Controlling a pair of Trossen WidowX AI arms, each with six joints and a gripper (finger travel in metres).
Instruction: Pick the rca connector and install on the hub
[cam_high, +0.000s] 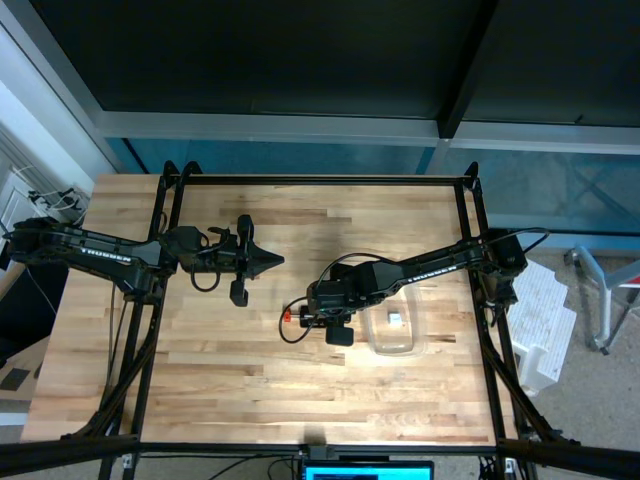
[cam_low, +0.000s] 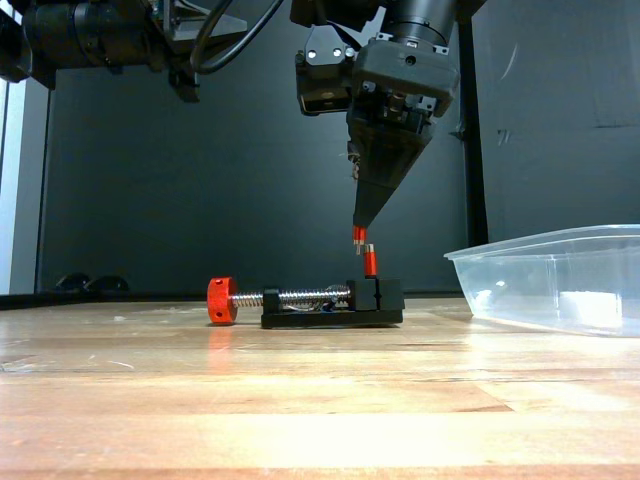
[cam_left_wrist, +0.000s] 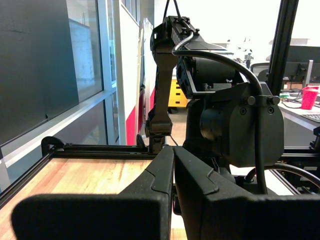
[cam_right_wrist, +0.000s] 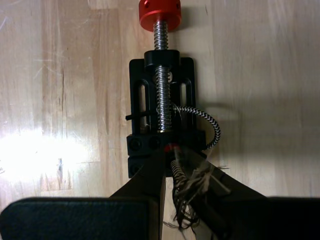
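Pale wooden boards make up the counter, with a dark wall behind it in the low view. The hub lies flat near the middle of the counter, a black block with a silver screw running out to a red knob at one end. The right hand points straight down over the block end, its fingers clamped together on the connector, a small red plug with a silver pin showing below the fingertips. The pick therefore looks done. A short red socket stands upright on top of the hub, and the plug hangs just above it and a little to one side, apart from it, so the install is not yet made. From the right wrist view a braided black-and-white cable loops off the hub's side, and frayed strands sit between the closed fingers. I judge what is left to be lining the pin up over the socket, pressing it down until it seats, and letting go. A clear tray rests on the counter just beside the hub, on the right arm's side. The left hand is parked well apart over the left part of the counter, fingers together and holding nothing.
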